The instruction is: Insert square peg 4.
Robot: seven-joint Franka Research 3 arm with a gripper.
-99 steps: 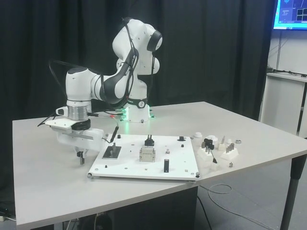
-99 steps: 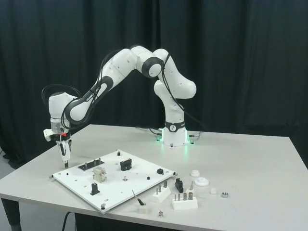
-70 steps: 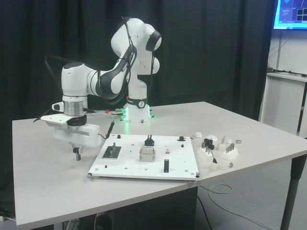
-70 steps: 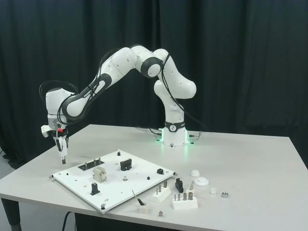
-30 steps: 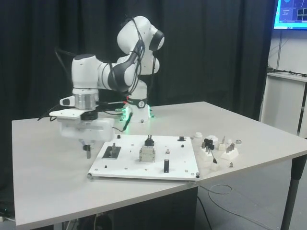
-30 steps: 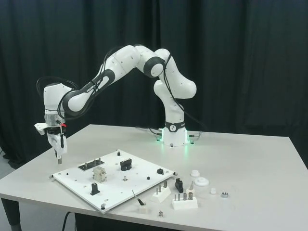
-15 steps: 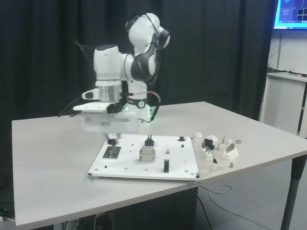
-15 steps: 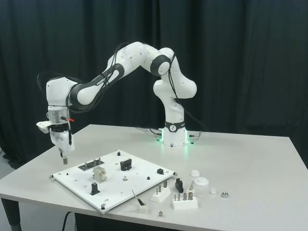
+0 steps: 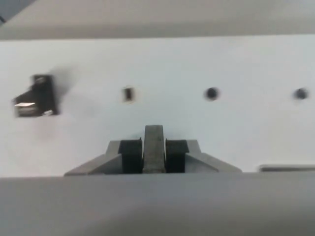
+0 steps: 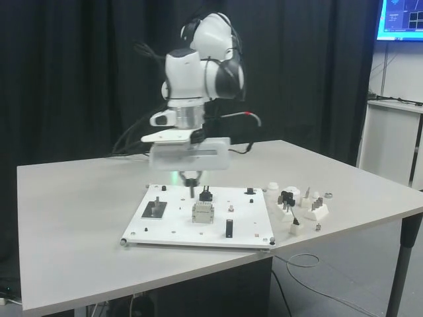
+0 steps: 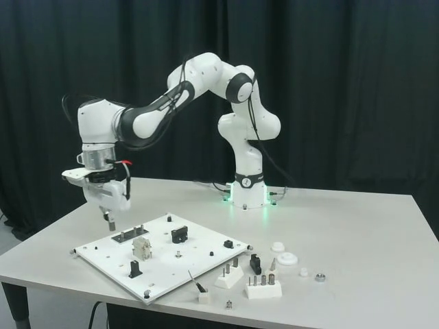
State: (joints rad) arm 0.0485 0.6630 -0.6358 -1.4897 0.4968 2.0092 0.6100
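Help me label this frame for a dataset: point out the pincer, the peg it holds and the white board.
pincer [image 11: 110, 221], second room view, between its fingertips.
peg [image 9: 153, 153], wrist view, middle of its grey shaft between the fingers.
white board [image 11: 164, 271], second room view, bare patch of its top face.

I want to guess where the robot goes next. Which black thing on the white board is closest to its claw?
The black clip at the board's far edge, just beside the gripper. The other black block stands apart, by the board's near edge.
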